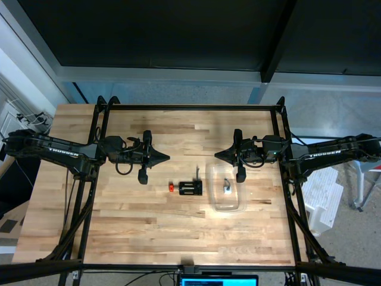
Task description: Pick the USB-C connector and install on taskboard
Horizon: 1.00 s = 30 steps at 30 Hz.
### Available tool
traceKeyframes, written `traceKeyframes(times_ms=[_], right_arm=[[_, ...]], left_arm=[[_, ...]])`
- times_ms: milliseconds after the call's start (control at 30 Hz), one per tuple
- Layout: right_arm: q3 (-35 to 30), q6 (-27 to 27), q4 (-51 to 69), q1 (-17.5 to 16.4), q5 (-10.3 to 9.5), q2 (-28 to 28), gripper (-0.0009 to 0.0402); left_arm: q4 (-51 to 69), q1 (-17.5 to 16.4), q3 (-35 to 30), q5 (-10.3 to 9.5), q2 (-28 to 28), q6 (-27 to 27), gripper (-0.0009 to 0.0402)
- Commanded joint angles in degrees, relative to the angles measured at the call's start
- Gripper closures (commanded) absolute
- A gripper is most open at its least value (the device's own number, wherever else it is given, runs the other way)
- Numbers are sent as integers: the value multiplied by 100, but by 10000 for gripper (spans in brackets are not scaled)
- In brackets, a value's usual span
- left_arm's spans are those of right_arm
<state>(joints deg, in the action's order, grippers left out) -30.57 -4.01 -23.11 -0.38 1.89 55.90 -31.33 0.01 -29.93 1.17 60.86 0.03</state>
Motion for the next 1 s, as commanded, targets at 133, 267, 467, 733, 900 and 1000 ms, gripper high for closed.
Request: traceKeyframes(times_ms=[133, 267, 467, 733, 900, 1000], right_arm=[[0, -2, 0, -2, 2, 2, 393], [0, -2, 0, -2, 2, 2, 393], [0, -15, 0, -2, -2, 2, 393], [-278, -155, 627, -33, -48, -31, 393], [-973, -101, 2332, -42, -63, -28, 393], [-1362, -105, 3318, -48, -61, -28, 393]], left_arm=[[-2, -2, -2, 2, 0, 0, 393], [-2, 0, -2, 4, 0, 0, 393], [-2, 0, -2, 2, 0, 0, 393], [-2, 0, -2, 2, 0, 0, 393], [-2, -2, -2, 4, 0, 0, 393], [-2, -2, -2, 2, 0, 0, 393]])
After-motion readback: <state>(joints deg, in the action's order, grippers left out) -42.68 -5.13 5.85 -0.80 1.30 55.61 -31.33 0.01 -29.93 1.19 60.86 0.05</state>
